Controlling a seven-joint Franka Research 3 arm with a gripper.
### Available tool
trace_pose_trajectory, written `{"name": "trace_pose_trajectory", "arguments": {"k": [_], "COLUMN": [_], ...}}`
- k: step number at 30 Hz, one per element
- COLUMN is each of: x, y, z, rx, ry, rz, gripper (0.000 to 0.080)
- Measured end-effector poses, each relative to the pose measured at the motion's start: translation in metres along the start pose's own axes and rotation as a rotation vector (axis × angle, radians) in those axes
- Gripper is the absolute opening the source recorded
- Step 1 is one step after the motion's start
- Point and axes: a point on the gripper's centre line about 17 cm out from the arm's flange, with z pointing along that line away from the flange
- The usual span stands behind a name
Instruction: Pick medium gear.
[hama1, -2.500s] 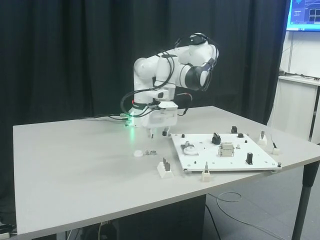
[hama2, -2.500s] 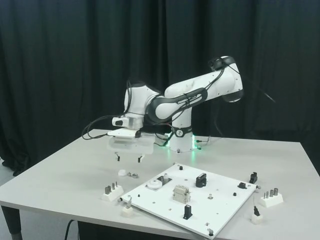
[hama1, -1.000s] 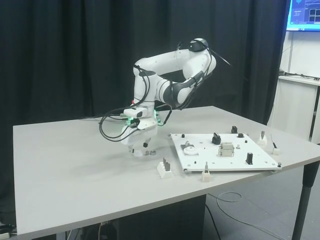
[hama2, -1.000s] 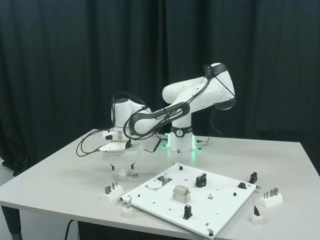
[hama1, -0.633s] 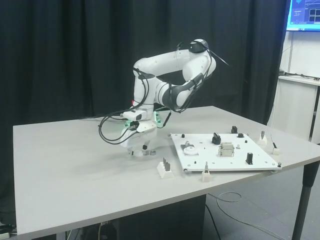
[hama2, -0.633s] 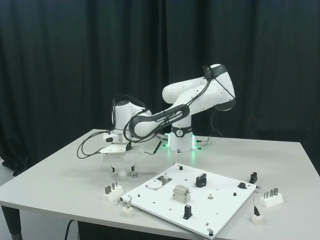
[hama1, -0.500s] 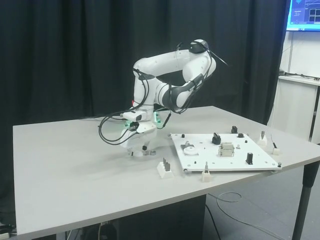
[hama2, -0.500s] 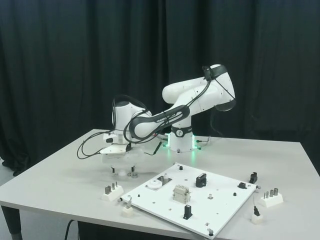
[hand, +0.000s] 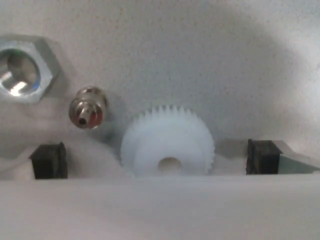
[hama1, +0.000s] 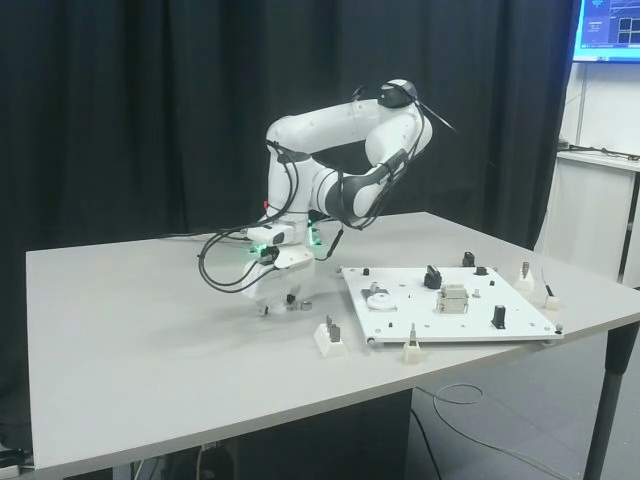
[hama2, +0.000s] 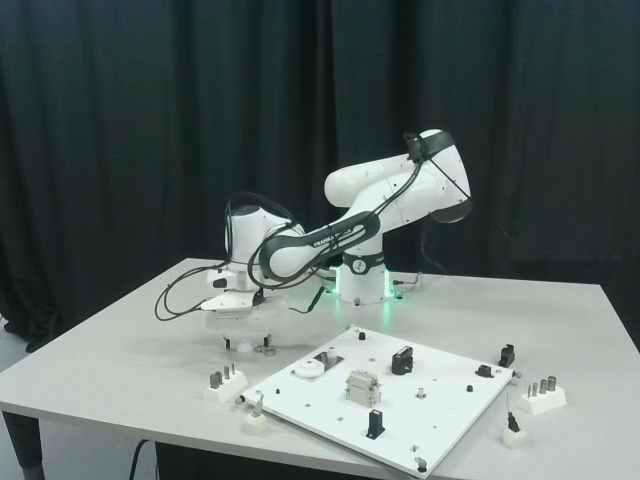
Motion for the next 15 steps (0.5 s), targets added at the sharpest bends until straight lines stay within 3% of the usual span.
{"name": "trace_pose_trajectory", "arguments": {"k": [10, 11, 15], "x": [-0.0011, -0.0011, -0.0009], "y": [0.0016, 0.0021, 0.0030], "z": [0.0037, 0.0037, 0.0039], "rx": [0.003, 0.003, 0.003], "ry": [0.005, 0.006, 0.010], "rz": [0.024, 0.030, 0.048], "gripper": [0.0800, 0.0680, 0.0680]}}
